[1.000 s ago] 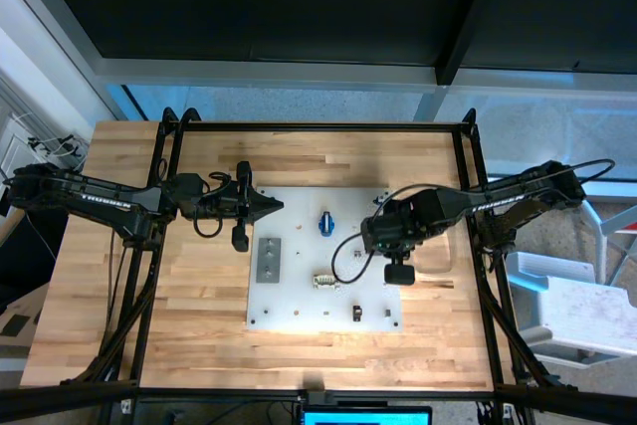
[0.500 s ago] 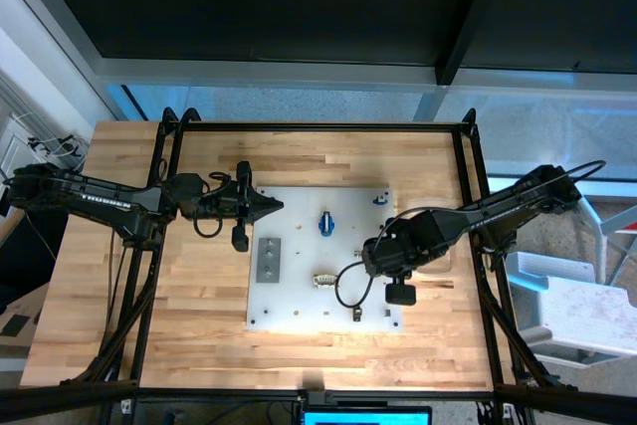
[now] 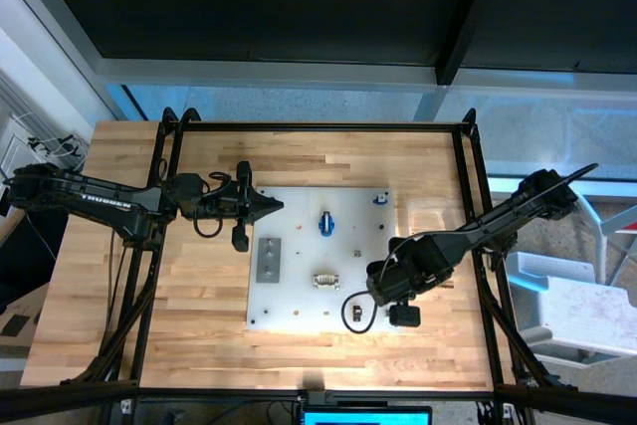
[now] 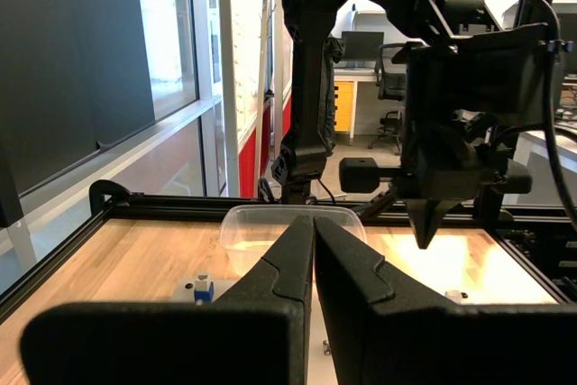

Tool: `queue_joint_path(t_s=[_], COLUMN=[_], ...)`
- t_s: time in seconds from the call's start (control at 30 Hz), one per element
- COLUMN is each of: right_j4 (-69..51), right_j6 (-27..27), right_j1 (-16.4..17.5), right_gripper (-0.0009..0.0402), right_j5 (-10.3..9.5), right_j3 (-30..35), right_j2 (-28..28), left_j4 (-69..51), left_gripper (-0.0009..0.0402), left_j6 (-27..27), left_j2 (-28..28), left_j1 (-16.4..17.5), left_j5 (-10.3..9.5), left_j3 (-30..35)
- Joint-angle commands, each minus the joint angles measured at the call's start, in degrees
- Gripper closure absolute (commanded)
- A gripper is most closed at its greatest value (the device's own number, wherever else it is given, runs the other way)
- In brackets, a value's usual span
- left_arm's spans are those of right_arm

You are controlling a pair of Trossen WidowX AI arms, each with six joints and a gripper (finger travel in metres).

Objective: Pick the 16mm bar from the taskboard and place it in the container

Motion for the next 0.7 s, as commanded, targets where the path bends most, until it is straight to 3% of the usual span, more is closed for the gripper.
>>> queue_joint_path(t_s=[0.03, 0.33, 0.7], right_j4=[1.0, 2.4, 3.2], right_j6=[0.8, 2.6, 3.4], right_j1=[1.3, 3.0, 4.4], right_gripper=[0.0393, 0.0375, 0.0244], right_j5=[0.0, 0.04, -0.02], right_j3=[0.0, 0.0, 0.0], right_j2=[0.7, 1.5, 3.4], left_j4=[0.0, 0.0, 0.0], left_gripper=[0.0393, 0.0393, 0.0393], left_j6=[0.0, 0.0, 0.0], left_j2=[0.0, 0.0, 0.0], left_j1=[0.0, 0.0, 0.0], left_j5=[0.0, 0.0, 0.0], left_j3=[0.0, 0.0, 0.0])
